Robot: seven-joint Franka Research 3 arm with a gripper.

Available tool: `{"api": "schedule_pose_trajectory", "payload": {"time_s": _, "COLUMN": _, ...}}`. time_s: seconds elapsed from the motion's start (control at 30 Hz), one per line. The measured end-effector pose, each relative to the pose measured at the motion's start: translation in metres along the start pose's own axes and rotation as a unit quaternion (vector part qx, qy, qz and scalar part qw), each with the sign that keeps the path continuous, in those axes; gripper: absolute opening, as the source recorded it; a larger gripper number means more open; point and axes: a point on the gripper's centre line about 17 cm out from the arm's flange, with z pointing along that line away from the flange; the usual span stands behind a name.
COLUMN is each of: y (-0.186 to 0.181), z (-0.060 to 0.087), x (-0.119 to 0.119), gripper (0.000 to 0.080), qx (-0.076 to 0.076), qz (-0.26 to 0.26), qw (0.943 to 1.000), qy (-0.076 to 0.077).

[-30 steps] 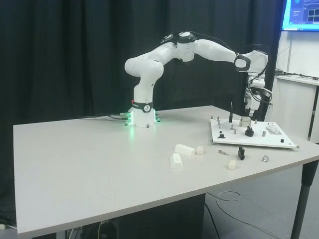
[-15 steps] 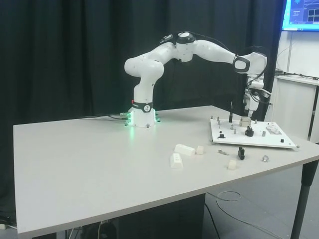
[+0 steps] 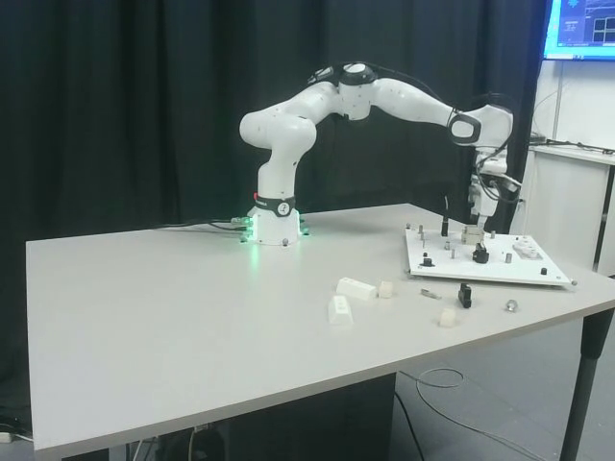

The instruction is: Remove waterproof.

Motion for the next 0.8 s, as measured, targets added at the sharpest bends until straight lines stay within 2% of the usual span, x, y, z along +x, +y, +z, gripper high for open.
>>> {"api": "schedule_pose_trajectory", "payload": {"time_s": 0.8, "y": -0.015, "z": 0.016, "x": 0.0, "gripper": 0.08, "qx": 0.005, "qz": -0.009, "qw": 0.9999, "qy": -0.003}}
